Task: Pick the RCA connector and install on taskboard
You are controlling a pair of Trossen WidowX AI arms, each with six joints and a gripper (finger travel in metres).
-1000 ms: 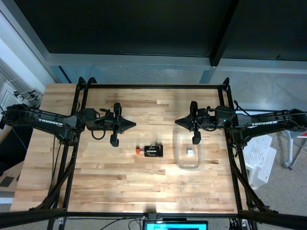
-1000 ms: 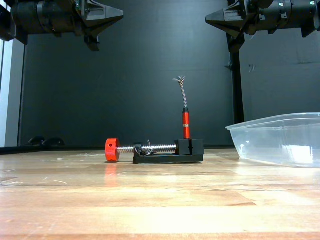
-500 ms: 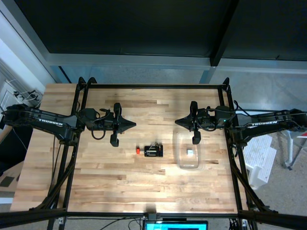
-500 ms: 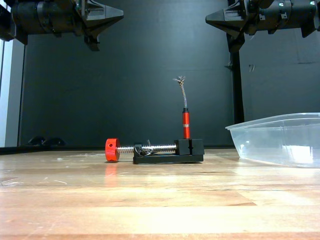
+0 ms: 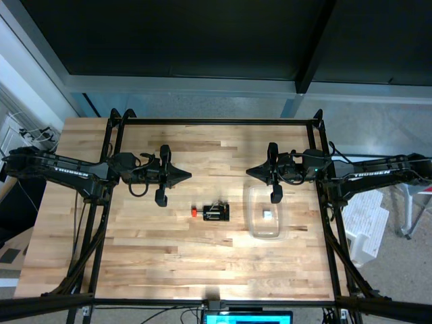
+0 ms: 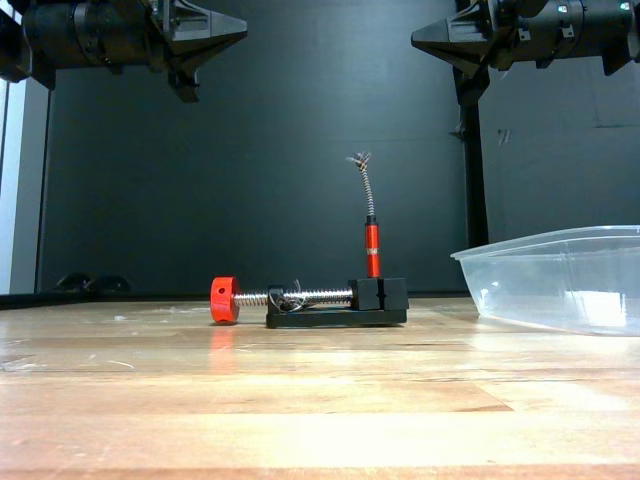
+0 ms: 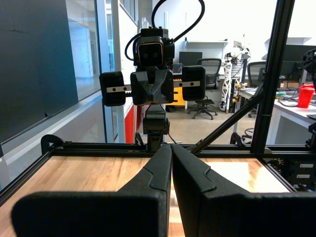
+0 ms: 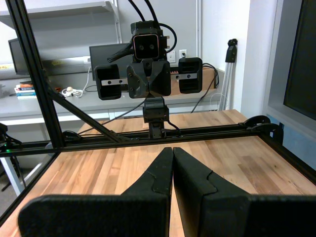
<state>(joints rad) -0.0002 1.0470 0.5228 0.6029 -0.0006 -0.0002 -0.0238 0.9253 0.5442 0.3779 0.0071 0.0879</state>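
The taskboard [image 5: 214, 212] is a small black block with a red-orange knob [image 5: 194, 212] at its left end, lying mid-table. From table height, the taskboard [image 6: 336, 302] carries a silvery threaded rod and an upright red pin [image 6: 371, 248] topped by a thin spring. I cannot make out the RCA connector in any view. My left gripper [image 5: 187, 175] hovers high, up and left of the board, shut and empty. My right gripper [image 5: 248, 173] hovers high to the board's upper right, also shut and empty. Both wrist views show the fingertips pressed together: left gripper [image 7: 171, 148], right gripper [image 8: 173, 150].
A clear plastic tray [image 5: 256, 229] lies right of the board, under the right arm, with a small white square piece [image 5: 268, 214] inside. The tray [image 6: 560, 285] also shows from table height. A black frame [image 5: 216, 121] borders the wooden table.
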